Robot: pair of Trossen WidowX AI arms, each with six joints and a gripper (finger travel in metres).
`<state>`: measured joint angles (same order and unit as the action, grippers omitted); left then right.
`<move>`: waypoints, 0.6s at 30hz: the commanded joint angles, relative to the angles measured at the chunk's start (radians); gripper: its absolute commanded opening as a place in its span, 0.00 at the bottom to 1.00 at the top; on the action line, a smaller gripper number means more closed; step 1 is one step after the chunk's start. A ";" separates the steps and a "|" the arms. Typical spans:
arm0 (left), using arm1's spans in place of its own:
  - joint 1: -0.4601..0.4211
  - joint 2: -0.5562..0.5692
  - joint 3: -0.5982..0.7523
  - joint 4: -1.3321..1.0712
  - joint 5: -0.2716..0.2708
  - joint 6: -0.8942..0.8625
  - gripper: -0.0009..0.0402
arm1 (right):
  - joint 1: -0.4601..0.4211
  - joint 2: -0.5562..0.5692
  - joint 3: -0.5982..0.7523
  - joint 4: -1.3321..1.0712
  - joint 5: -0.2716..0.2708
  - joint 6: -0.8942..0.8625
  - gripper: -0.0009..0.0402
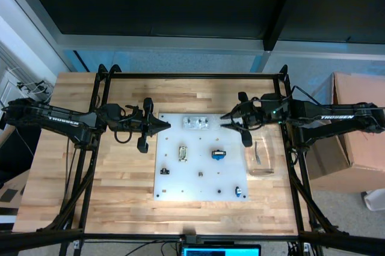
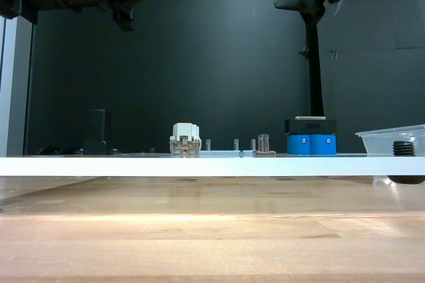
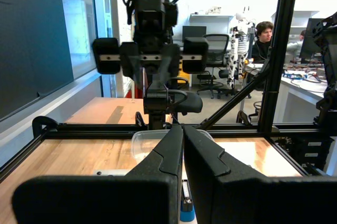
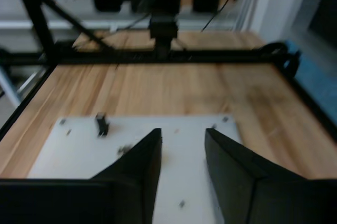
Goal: Remove the RJ45 connector from the taskboard and place in the container
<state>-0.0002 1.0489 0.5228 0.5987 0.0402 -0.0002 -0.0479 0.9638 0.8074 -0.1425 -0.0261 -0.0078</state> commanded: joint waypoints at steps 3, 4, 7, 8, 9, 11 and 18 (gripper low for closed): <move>0.000 0.000 0.000 0.000 0.000 0.000 0.02 | -0.015 0.001 -0.069 0.195 -0.009 -0.001 0.12; 0.000 0.000 0.000 0.000 0.000 0.000 0.02 | -0.016 0.000 -0.087 0.236 -0.025 -0.001 0.09; 0.000 0.000 0.000 0.000 0.000 0.000 0.02 | -0.016 -0.003 -0.138 0.348 -0.031 0.005 0.02; 0.000 0.000 0.000 0.000 0.000 0.000 0.02 | -0.016 -0.004 -0.153 0.378 -0.031 0.011 0.03; 0.000 0.000 0.000 0.000 0.000 0.000 0.02 | -0.018 -0.005 -0.167 0.406 -0.029 0.021 0.04; 0.000 0.000 0.000 0.000 0.000 0.000 0.02 | -0.020 -0.005 -0.194 0.463 -0.031 0.029 0.02; 0.000 0.000 0.000 0.000 0.000 0.000 0.02 | -0.020 -0.005 -0.232 0.548 -0.030 0.031 0.02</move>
<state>-0.0002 1.0492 0.5228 0.5987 0.0402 -0.0006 -0.0685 0.9588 0.5777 0.3996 -0.0570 0.0208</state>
